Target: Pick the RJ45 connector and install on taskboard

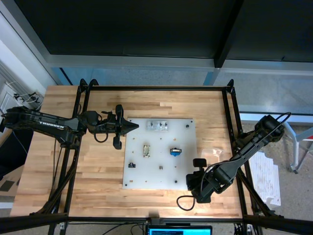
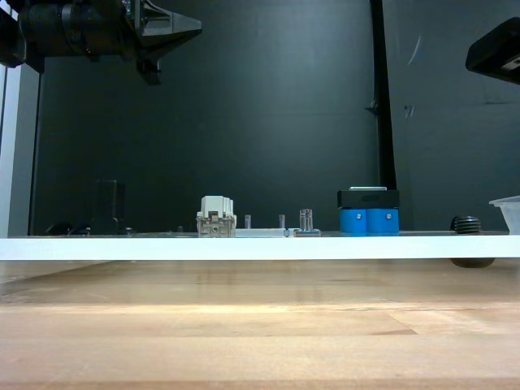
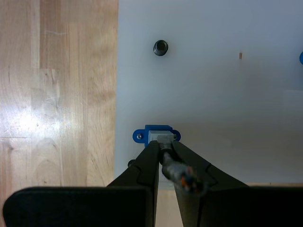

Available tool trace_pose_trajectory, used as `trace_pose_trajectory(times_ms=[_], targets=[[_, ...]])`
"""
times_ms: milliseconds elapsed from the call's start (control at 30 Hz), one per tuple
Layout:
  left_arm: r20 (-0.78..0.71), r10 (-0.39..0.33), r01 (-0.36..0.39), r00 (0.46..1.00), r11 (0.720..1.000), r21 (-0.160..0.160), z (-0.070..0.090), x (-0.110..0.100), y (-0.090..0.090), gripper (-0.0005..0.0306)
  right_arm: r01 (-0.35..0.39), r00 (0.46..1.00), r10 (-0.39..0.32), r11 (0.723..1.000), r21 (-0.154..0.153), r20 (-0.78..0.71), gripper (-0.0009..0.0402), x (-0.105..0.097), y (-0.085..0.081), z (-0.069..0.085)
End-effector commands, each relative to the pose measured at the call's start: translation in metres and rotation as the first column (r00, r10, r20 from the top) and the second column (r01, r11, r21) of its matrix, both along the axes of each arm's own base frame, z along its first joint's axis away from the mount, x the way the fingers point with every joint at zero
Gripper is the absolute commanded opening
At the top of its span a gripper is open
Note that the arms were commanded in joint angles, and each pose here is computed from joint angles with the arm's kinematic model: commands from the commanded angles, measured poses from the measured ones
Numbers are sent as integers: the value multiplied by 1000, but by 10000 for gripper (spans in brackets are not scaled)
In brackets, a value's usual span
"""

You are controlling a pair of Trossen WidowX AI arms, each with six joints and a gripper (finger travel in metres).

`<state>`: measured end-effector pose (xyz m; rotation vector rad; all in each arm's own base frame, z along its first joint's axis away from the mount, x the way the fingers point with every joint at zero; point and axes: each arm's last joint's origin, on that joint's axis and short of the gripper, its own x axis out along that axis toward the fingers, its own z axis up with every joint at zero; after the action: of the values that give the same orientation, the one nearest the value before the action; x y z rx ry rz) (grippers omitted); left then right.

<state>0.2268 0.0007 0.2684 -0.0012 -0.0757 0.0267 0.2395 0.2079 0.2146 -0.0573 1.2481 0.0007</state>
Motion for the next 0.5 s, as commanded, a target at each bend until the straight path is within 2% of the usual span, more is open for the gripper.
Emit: trace_pose_trajectory(times_ms=[33, 500], targets=[[0, 0, 0, 1000, 1000, 0, 0, 0, 0, 0, 0, 1000, 0, 1000, -1, -11, 0, -1, 0, -5], [0, 0, 0, 1000, 1000, 0, 0, 0, 0, 0, 0, 1000, 0, 1000, 5, -15, 0, -1, -1, -6]])
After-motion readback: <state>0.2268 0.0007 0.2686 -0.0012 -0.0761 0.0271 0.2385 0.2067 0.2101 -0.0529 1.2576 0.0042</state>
